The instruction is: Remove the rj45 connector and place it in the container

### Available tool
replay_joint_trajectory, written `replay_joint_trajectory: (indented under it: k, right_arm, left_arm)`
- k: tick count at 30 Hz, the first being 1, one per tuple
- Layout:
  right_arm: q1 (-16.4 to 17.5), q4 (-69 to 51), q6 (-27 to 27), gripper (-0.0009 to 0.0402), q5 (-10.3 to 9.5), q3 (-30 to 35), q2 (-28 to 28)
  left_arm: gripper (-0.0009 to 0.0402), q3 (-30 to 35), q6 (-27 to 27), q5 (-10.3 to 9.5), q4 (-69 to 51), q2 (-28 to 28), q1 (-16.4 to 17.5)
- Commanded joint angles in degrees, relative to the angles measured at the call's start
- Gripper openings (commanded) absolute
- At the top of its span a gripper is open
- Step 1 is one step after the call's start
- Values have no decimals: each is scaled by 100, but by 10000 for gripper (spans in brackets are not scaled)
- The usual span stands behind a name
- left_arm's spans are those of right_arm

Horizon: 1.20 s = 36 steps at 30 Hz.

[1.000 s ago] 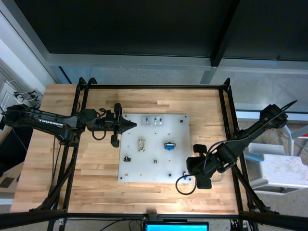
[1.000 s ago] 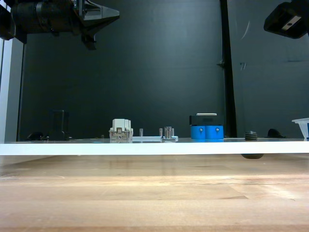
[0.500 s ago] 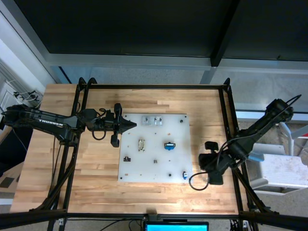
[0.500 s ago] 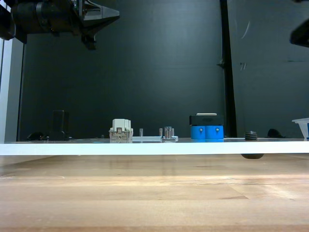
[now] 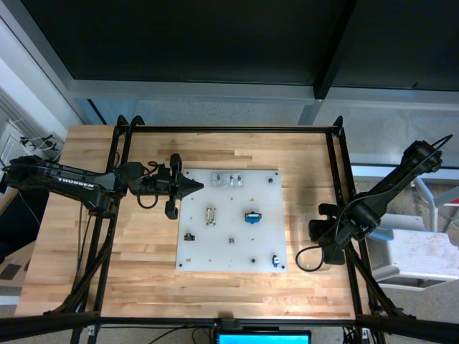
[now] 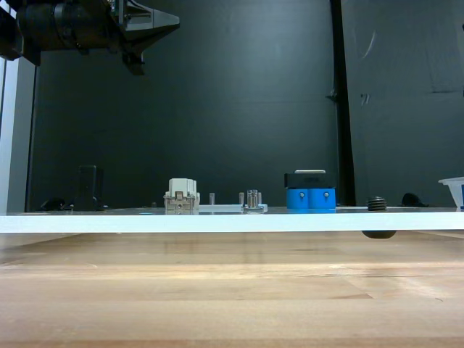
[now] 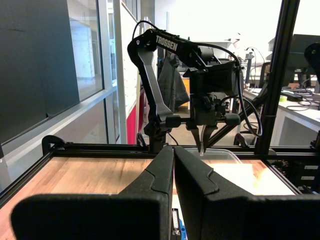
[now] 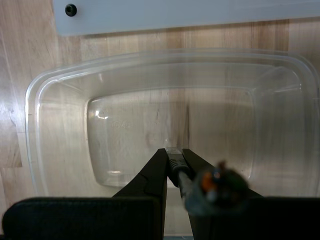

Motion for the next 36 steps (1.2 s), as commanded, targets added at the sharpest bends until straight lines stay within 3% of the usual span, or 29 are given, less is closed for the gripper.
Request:
replay_joint_trajectory:
  k: [1, 9, 18, 26, 36]
  right_arm:
    - [4, -17, 9, 37, 4, 0, 11]
    - [13, -190, 42, 129, -98, -11, 48]
    - [15, -293, 42, 191, -125, -11, 46]
    - [15, -315, 42, 214, -138, -11, 46]
    - [13, -313, 44, 205, -138, -11, 46]
  left_arm:
    - [1, 0, 0, 2, 2, 0, 0]
    - [1, 0, 0, 2, 2, 2, 0]
    - [1, 0, 0, 2, 2, 2, 0]
    - [1, 0, 0, 2, 2, 2, 0]
    - [1, 0, 0, 2, 2, 2, 2]
